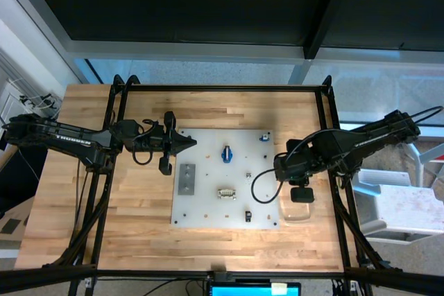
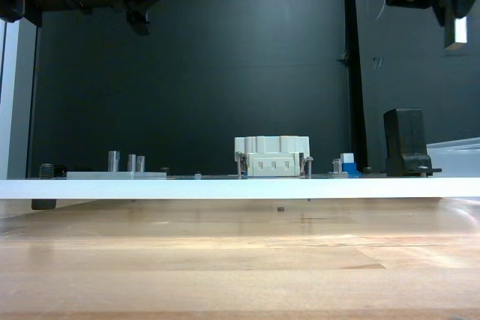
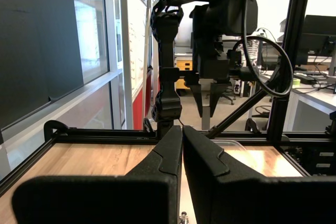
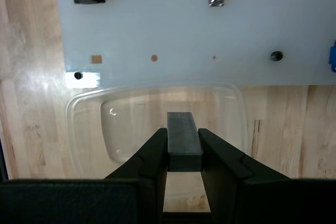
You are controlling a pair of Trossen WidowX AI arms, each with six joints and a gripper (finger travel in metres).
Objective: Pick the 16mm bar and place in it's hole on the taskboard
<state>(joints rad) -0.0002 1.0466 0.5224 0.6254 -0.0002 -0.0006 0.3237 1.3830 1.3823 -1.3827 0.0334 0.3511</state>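
My right gripper (image 4: 184, 136) is shut on the 16mm bar (image 4: 184, 127), a dark grey rectangular piece that sticks out past the fingertips. It hangs well above a clear plastic tray (image 4: 86, 129), just off the right edge of the white taskboard (image 4: 157, 24). The low view shows the bar (image 2: 455, 32) held high, end down, clear of the board. The left gripper (image 1: 186, 142) hovers high over the board's back left corner, its fingers (image 3: 168, 150) pressed together with nothing between them. A grey metal block (image 1: 187, 178) with short pegs (image 2: 113, 160) sits on the board's left side.
On the board stand a white connector (image 2: 271, 157), a blue part (image 1: 227, 153) and a black block (image 2: 403, 144). The clear tray (image 1: 298, 211) lies on the wood by the board's right edge. Black frame rails (image 1: 222, 89) border the table.
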